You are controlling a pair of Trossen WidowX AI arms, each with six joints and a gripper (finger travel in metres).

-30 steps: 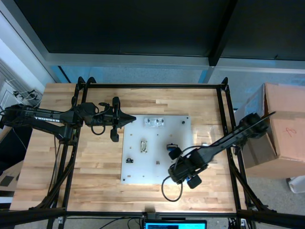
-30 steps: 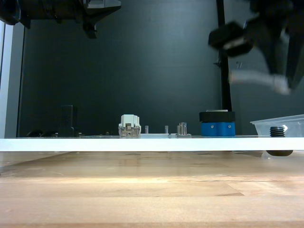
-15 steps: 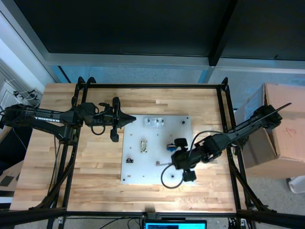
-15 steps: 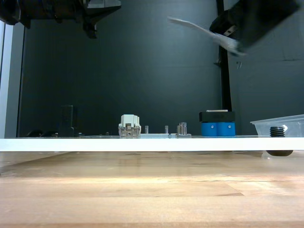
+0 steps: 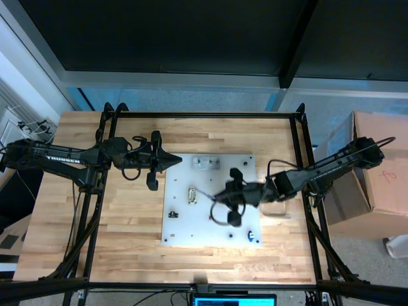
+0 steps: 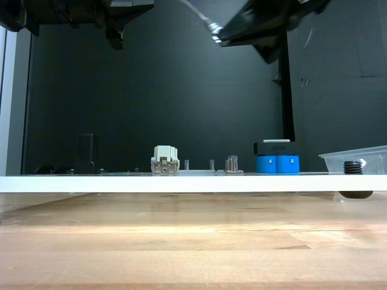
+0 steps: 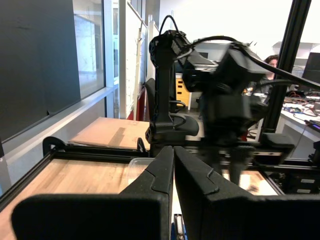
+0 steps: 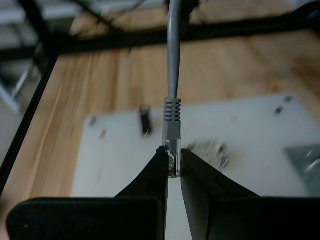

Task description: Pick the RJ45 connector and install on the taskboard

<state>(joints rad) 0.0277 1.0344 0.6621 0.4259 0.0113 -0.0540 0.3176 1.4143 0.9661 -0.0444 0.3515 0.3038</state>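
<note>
RJ45 connector (image 8: 171, 134) on grey cable (image 8: 173, 50), clear of any seat, pinched in the narrow jaws of the right gripper (image 5: 217, 196) above the white board (image 5: 185, 226); left gripper (image 5: 173, 159), jaws pressed together, empty, raised over the board's far left corner.

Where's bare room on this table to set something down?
Bare table: the near strip before the taskboard, and the stretch left of it. Crowded: the board's far-left corner, under the shut left end effector, and its middle, where the right end effector holds the RJ45 connector above it.
</note>
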